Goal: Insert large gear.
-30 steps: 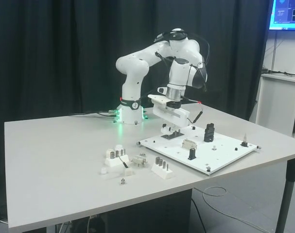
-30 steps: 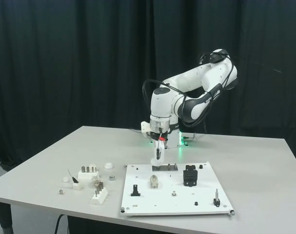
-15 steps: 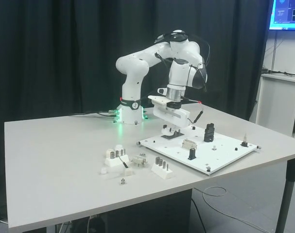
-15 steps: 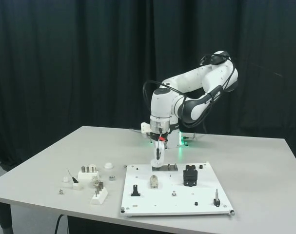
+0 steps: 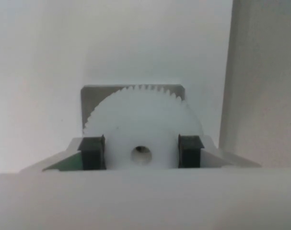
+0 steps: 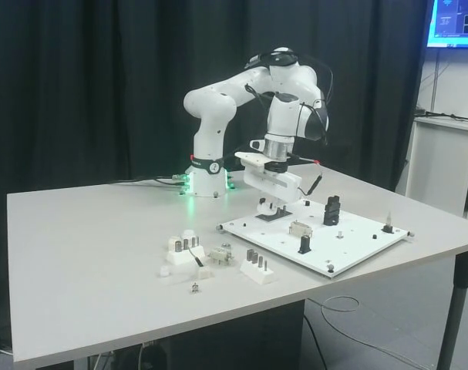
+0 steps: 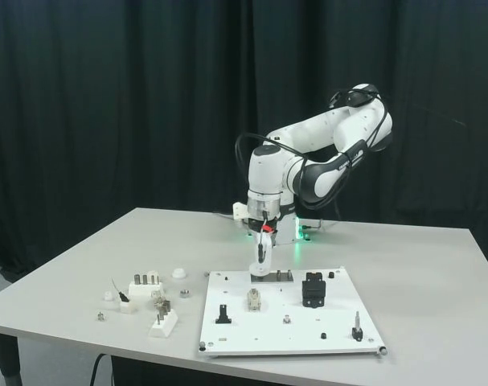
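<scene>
In the second room view, the lower left of the frame holds small white part holders (image 7: 145, 288) on the grey table (image 7: 436, 273). Right of them, in the lower middle, lies the white board (image 7: 284, 334) with a black block (image 7: 313, 289) and other small fittings on it.

Above the board's far edge hangs the gripper (image 7: 260, 267), pointing straight down. The white arm (image 7: 324, 153) rises from its green-lit base behind, reaches its elbow high at the upper right of the frame, then bends back toward the middle and drops through the wrist to the tool.

In the wrist view, the large gear (image 5: 143, 129), white and toothed, sits at mid-frame, clamped between the two black fingertips (image 5: 92, 151), which stand narrow against its sides level with its centre hole. A grey plate (image 5: 90, 98) shows behind the gear.

In the first room view the gripper (image 6: 271, 205) is just above the board's (image 6: 357, 250) far corner, near mid-frame.
</scene>
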